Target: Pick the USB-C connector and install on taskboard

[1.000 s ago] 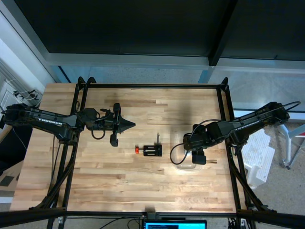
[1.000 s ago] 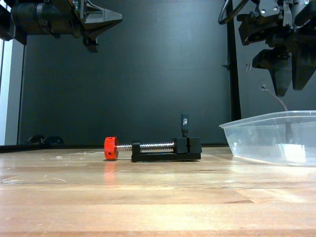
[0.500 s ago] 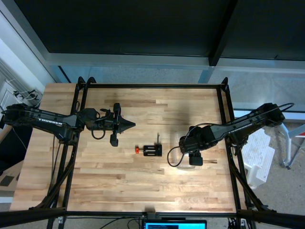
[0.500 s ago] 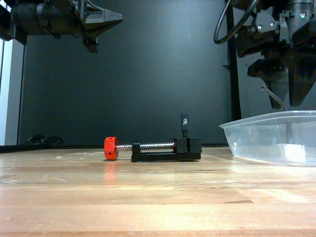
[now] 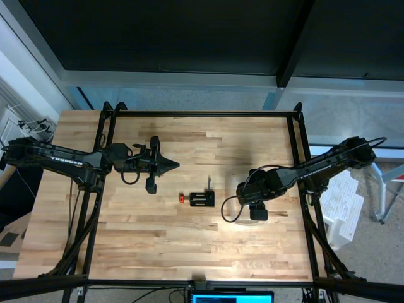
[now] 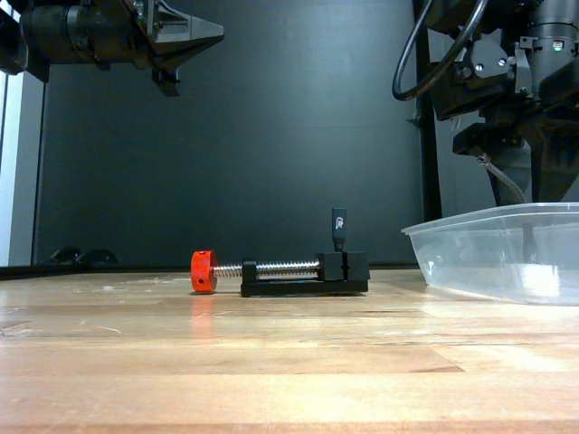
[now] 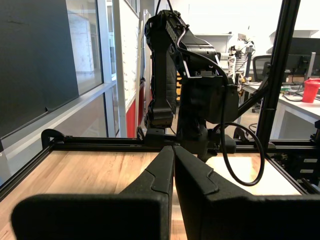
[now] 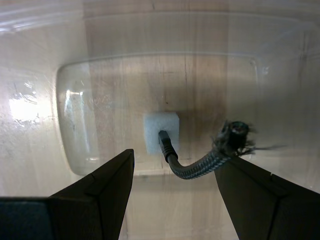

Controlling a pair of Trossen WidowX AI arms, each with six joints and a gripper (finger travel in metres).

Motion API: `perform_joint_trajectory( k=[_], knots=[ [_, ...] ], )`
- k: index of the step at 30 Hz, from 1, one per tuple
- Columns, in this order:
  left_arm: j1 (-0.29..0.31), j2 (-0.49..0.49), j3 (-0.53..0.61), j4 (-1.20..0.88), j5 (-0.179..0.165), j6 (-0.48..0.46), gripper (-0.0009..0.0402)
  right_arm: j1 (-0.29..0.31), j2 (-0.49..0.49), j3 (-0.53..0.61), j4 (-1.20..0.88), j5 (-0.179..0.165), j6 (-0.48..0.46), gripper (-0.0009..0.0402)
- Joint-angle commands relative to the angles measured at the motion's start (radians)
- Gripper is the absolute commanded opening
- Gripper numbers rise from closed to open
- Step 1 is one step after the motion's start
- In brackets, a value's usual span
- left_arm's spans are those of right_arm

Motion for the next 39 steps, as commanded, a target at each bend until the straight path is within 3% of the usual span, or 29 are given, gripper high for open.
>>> perform_joint_trajectory(
  k=[1,28,39],
  knots=[
    [0.0,0.0,0.0,0.0,0.0,0.0,0.0,0.002,0.01,-0.002,0.004,0.0,0.0,0.022],
    [0.0,0.0,0.0,0.0,0.0,0.0,0.0,0.013,0.031,-0.071,0.112,0.0,0.0,0.0217],
    [0.0,0.0,0.0,0.0,0.0,0.0,0.0,0.016,0.029,-0.071,0.113,0.0,-0.004,0.014]
  ],
)
